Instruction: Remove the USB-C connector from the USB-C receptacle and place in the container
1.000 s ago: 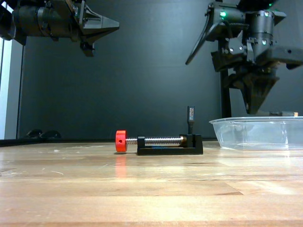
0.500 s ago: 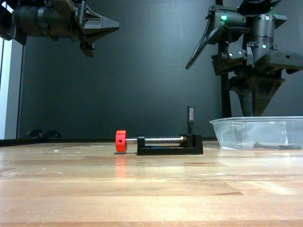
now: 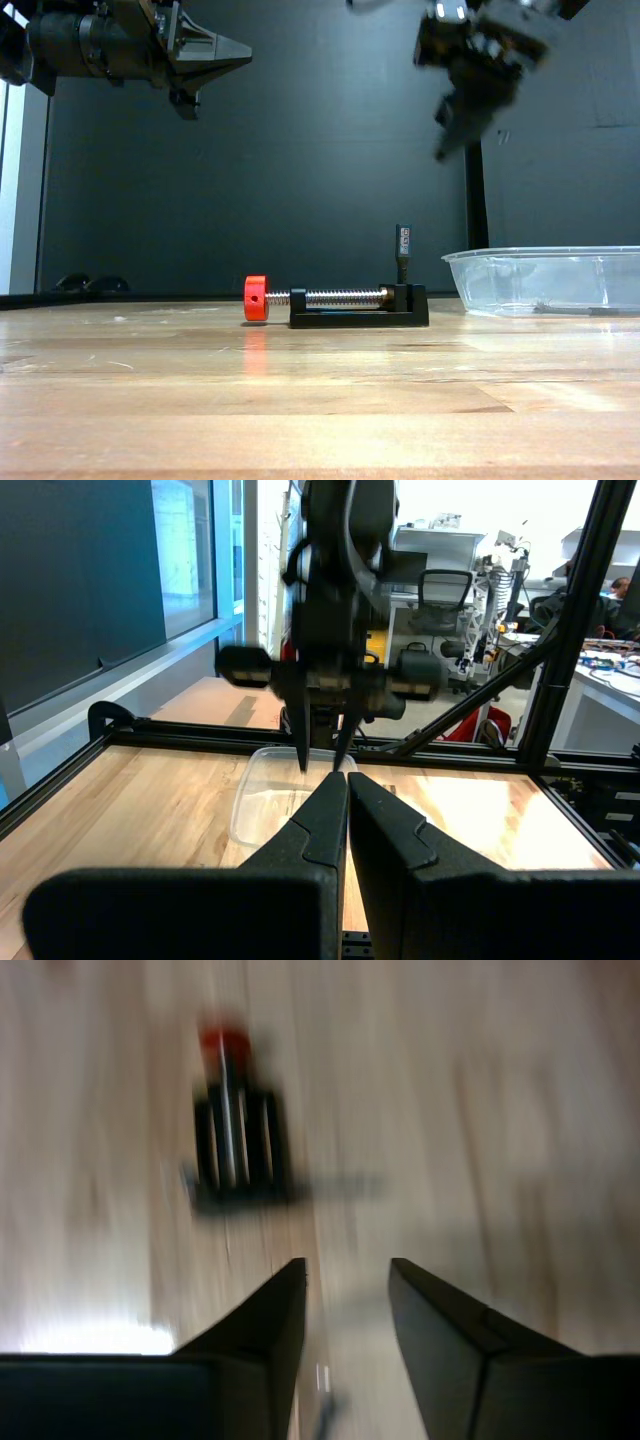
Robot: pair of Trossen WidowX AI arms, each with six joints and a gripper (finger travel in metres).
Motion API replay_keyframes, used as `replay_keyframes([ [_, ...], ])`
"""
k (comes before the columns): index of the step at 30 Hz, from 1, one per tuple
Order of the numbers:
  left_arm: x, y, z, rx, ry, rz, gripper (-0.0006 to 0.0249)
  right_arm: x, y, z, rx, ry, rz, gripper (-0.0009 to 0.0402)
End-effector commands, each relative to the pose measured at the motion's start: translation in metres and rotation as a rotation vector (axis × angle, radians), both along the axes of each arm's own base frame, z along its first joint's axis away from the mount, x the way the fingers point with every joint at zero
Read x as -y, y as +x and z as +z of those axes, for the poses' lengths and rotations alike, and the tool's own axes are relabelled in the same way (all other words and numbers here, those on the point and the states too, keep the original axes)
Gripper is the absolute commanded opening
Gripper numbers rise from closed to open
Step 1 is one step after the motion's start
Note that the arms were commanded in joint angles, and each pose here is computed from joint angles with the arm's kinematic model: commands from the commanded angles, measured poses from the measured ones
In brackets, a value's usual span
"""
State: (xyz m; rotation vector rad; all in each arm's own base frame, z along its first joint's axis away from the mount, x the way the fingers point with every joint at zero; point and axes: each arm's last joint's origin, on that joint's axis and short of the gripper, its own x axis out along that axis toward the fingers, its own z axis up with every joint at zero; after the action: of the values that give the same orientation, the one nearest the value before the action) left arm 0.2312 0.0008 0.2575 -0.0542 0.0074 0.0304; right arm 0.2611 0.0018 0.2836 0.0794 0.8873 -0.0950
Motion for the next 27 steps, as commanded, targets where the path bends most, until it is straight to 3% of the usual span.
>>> replay_keyframes([
  [1, 0.0, 0.0, 0.0, 0.0, 0.0, 0.0, 0.0, 0.0, -0.002, 0.016, 0.183, 0.003, -0.001, 0.0047],
  [4, 0.0, 0.0, 0.0, 0.0, 0.0, 0.0, 0.0, 0.001, -0.004, 0.028, 0.347, -0.014, 0.011, -0.0005],
  [17, 0.0, 0.0, 0.0, 0.0, 0.0, 0.0, 0.0, 0.011, -0.009, 0.015, 0.762, -0.05, 0.019, 0.0],
  [23, 0.0, 0.0, 0.0, 0.0, 0.0, 0.0, 0.0, 0.01, -0.02, 0.001, 0.88, 0.005, 0.037, 0.0],
  [27, 0.0, 0.0, 0.0, 0.0, 0.0, 0.0, 0.0, 0.009, -0.024, -0.008, 0.89, 0.004, 0.037, 0.0],
])
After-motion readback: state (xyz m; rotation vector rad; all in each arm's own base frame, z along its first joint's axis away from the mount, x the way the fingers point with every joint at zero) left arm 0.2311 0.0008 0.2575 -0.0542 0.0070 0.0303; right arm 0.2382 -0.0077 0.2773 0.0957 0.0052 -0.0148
